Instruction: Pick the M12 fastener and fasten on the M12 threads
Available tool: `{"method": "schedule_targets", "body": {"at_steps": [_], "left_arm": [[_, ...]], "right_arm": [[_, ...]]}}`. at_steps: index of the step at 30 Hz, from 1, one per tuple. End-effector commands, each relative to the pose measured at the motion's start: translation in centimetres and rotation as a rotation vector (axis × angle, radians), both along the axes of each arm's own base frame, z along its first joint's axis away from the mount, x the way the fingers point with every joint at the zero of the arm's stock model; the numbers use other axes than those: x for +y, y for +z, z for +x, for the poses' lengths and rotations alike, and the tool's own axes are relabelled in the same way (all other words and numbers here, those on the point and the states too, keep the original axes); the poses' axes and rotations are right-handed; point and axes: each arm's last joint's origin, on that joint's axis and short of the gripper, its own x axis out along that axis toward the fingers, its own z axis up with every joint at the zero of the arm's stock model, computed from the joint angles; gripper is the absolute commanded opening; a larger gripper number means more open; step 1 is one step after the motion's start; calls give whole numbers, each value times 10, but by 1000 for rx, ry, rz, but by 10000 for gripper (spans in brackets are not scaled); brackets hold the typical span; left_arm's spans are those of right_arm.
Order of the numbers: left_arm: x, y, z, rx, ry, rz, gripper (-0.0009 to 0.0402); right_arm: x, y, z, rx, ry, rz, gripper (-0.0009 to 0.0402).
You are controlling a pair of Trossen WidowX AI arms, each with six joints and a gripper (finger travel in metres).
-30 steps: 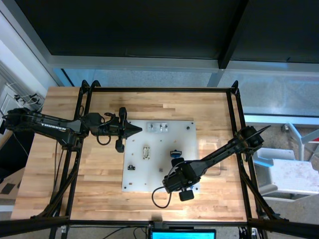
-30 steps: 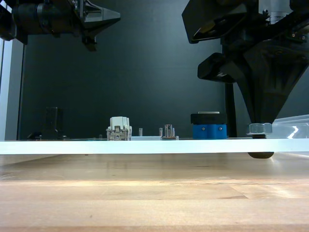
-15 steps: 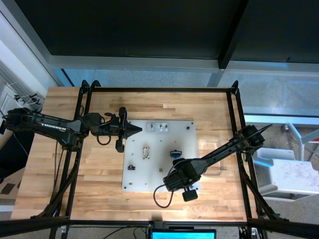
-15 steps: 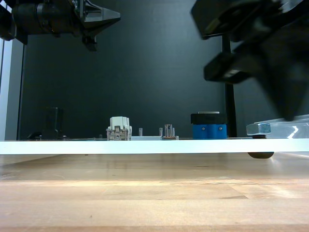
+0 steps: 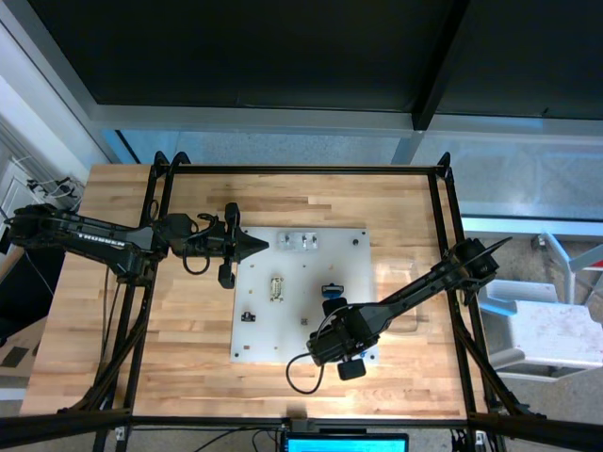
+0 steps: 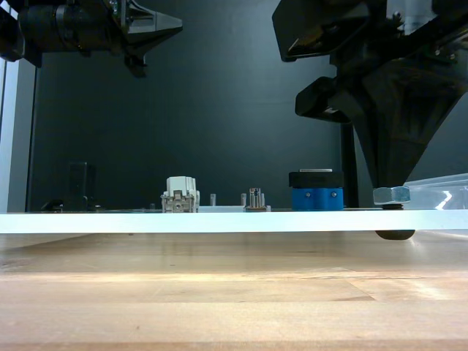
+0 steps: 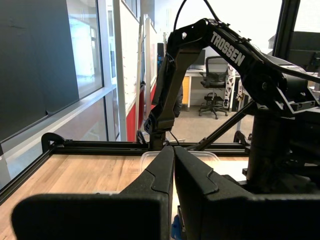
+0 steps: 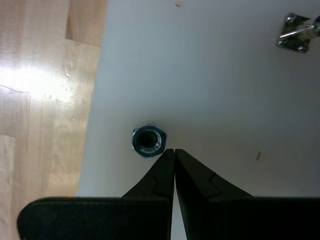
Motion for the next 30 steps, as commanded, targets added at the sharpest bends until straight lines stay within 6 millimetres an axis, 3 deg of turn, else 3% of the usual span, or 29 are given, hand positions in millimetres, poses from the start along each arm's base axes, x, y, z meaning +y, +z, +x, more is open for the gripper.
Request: {"method": "schedule_targets", "body": {"at_steps": [1,7,17,30], "left_arm": [[0,0,0,0,0,0,0],[0,0,0,0,0,0,0],[0,0,0,0,0,0,0],[0,0,0,0,0,0,0]], "right_arm": [[0,-1,0,2,1,1,0],[5,1,-11,188,162,234,0],[-3,4,-10,99,55,24,0],[-4,0,4,-20,-28,5,0]]}}
